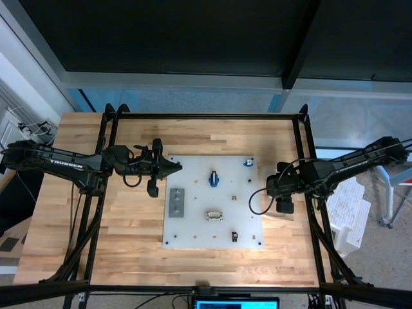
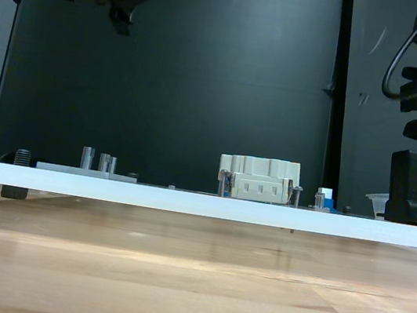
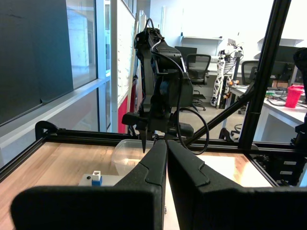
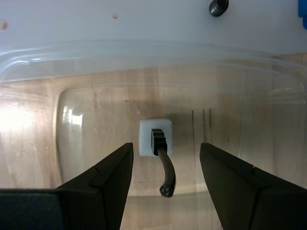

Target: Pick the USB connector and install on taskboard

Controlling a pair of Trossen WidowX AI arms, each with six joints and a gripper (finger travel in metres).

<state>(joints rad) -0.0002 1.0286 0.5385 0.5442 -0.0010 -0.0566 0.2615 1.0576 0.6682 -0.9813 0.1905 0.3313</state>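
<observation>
The USB connector (image 4: 158,138) is a black plug with a short cable stub, standing in a white foam block (image 4: 147,139) inside a clear plastic tray (image 4: 96,62). My right gripper (image 4: 165,146) hangs open straight above it, one finger on each side, not touching it. In the high view the right gripper (image 1: 280,193) is just off the right edge of the white taskboard (image 1: 193,232). My left gripper (image 1: 172,168) is shut on nothing and held high over the board's far left corner.
The board carries a blue fitting (image 1: 214,179), a grey block (image 1: 176,203), a metal socket (image 1: 214,216) and a small black socket (image 1: 235,236). A black frame (image 1: 206,116) rings the wooden table. A beige connector housing (image 2: 259,179) stands up from the board.
</observation>
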